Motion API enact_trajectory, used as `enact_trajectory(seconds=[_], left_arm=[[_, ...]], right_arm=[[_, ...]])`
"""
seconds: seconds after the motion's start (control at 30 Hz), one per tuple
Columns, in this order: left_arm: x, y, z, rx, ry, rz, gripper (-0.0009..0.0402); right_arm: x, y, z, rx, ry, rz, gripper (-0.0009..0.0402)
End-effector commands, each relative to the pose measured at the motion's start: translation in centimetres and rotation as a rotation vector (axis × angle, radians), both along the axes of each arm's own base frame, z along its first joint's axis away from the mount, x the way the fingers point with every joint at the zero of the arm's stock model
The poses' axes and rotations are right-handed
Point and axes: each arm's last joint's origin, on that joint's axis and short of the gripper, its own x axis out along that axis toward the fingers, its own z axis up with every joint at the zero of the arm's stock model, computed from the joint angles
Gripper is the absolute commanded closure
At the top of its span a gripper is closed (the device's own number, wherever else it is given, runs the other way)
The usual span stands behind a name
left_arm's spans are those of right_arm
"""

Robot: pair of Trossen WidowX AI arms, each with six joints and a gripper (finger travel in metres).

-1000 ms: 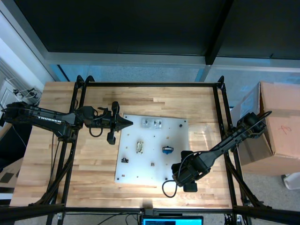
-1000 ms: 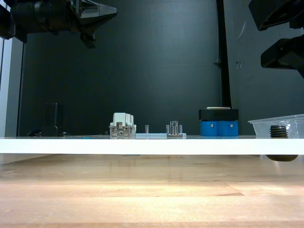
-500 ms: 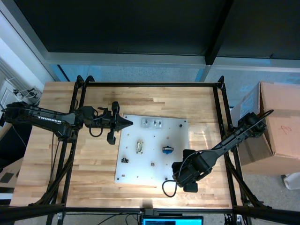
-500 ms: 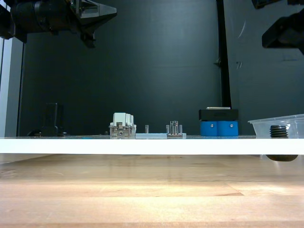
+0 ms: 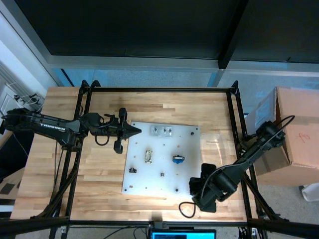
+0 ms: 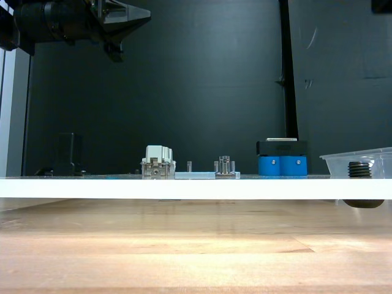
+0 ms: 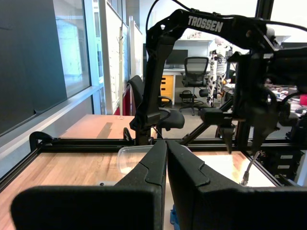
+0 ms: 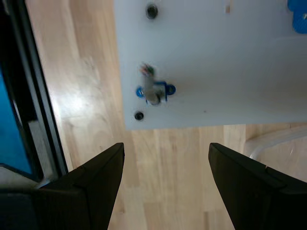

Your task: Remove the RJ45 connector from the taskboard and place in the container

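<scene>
The RJ45 connector (image 8: 152, 90) stands upright in its small blue seat near the near right corner of the white taskboard (image 8: 216, 62), also seen at the connector (image 5: 177, 189). My right gripper (image 8: 165, 146) hangs high above it, open, with nothing between its fingers; from above the right gripper (image 5: 199, 189) sits over the board's near right corner. The left gripper (image 5: 137, 131) hovers shut and empty beyond the board's left edge, high in the low view as the left gripper (image 6: 144, 12). The clear container (image 5: 217, 142) lies just right of the board.
On the board stand a grey-white connector (image 5: 148, 156), a blue block (image 5: 178, 159) and a silver block (image 5: 161, 131). A black bolt (image 6: 359, 168) sits in the container (image 6: 361, 158). A cardboard box (image 5: 296, 134) stands past the table's right edge.
The right gripper has risen out of the low view and shifted toward the table's near edge. The RJ45 connector stays in its seat. The left arm has not moved.
</scene>
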Motion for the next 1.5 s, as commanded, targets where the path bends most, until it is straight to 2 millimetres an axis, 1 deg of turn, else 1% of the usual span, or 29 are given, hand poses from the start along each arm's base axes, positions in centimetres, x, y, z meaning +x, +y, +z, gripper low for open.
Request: enact_trajectory(seconds=[0.03, 0.23, 0.37, 0.67, 0.9, 1.0, 1.13, 1.5], left_arm=[[0.0, 0.0, 0.0, 0.000, 0.000, 0.000, 0.0393], [0.0, 0.0, 0.0, 0.000, 0.000, 0.000, 0.0393], [0.0, 0.0, 0.0, 0.000, 0.000, 0.000, 0.0393], [0.0, 0.0, 0.0, 0.000, 0.000, 0.000, 0.0393], [0.0, 0.0, 0.0, 0.000, 0.000, 0.000, 0.0393], [0.0, 0.0, 0.0, 0.000, 0.000, 0.000, 0.0393], [0.0, 0.0, 0.0, 0.000, 0.000, 0.000, 0.0393], [0.0, 0.0, 0.0, 0.000, 0.000, 0.000, 0.0393]], right_arm=[[-0.2, 0.5, 0.5, 0.003, -0.028, -0.010, 0.0148], [-0.2, 0.5, 0.3, -0.005, -0.032, -0.019, 0.0148], [0.2, 0.7, -0.3, -0.024, -0.053, -0.035, 0.0149], [1.5, 1.5, -3.7, -0.037, -0.062, -0.014, 0.0151], [1.7, 1.3, -5.4, -0.018, -0.083, -0.018, 0.0151], [1.6, 1.2, -5.7, -0.024, -0.076, -0.017, 0.0152], [1.6, 1.2, -5.7, -0.028, -0.075, -0.004, 0.0165], [1.4, 1.1, -6.4, -0.035, -0.069, 0.003, 0.0222]])
